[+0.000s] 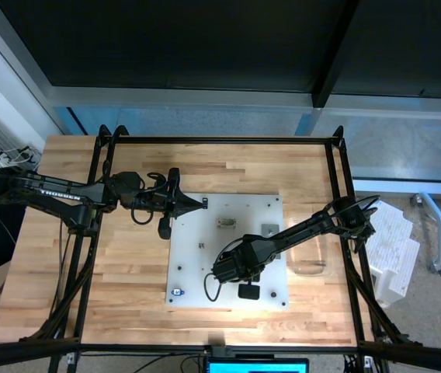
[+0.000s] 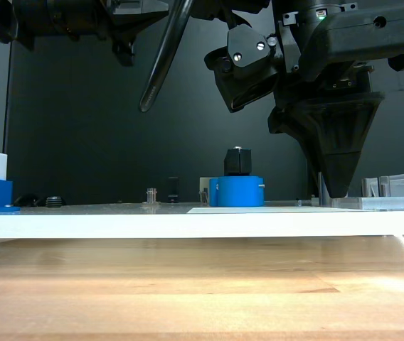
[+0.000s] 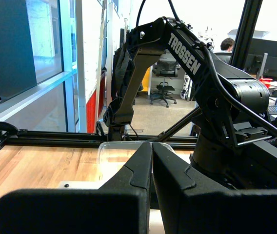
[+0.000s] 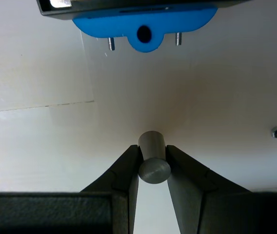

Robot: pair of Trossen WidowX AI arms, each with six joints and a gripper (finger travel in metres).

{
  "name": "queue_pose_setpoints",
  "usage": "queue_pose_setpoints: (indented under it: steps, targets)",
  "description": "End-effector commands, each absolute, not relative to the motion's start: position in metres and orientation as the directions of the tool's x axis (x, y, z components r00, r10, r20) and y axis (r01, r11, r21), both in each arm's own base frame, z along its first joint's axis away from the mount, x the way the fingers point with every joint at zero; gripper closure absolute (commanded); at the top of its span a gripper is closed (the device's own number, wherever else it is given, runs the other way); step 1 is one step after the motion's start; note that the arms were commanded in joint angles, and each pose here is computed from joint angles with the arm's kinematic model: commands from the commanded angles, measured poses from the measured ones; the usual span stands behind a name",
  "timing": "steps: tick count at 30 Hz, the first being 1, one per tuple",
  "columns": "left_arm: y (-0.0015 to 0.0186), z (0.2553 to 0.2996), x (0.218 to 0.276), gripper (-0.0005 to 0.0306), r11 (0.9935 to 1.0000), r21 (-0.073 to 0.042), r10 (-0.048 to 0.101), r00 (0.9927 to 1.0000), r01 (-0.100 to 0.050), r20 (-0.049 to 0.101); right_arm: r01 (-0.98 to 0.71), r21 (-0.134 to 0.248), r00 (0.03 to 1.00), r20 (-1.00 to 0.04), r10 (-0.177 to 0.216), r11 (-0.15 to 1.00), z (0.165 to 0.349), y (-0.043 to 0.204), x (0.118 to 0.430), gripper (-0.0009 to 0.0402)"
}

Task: Pick the 16mm cylinder and install on the taskboard

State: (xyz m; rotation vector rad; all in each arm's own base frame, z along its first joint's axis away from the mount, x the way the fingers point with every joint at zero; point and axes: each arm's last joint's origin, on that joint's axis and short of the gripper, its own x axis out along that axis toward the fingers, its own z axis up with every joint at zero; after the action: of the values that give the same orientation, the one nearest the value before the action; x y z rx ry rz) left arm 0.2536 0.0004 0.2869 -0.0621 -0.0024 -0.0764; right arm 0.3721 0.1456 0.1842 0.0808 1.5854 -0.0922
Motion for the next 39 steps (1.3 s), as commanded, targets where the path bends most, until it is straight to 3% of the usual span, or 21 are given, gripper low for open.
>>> queue_pose_setpoints:
  steps: [1,10,17,22,28,39]
  targets:
    - [0.0004,0.2868,0.2536,0.03,0.99518,-0.062,-0.076,0.99711,0.076,0.004,0.111,-0.008,-0.016,-1.0,-0.006,0.994,0.184,0.146,0.372,0.0316]
    - [0.0005,0.2869,0.2536,0.03,0.99521,-0.062,-0.075,0.99714,0.076,0.005,0.112,-0.004,-0.009,-1.0,-0.003,0.994,0.187,0.147,0.371,0.0203]
    - [0.0004,0.2868,0.2536,0.03,0.99518,-0.062,-0.076,0.99711,0.076,0.004,0.111,0.011,0.025,-1.0,0.008,0.994,0.201,0.146,0.368,0.0148]
    - [0.0004,0.2869,0.2536,0.03,0.99521,-0.062,-0.075,0.99714,0.076,0.005,0.099,0.006,0.087,-0.996,-0.003,0.995,0.221,0.143,0.363,0.0135]
    - [0.0004,0.2869,0.2536,0.03,0.99521,-0.062,-0.075,0.99714,0.076,0.005,0.073,0.026,0.133,-0.991,0.016,0.997,0.24,0.142,0.356,0.0134]
    - [0.0004,0.2869,0.2536,0.03,0.99521,-0.062,-0.075,0.99714,0.076,0.005,0.055,0.026,0.14,-0.99,0.018,0.998,0.242,0.141,0.353,0.0135]
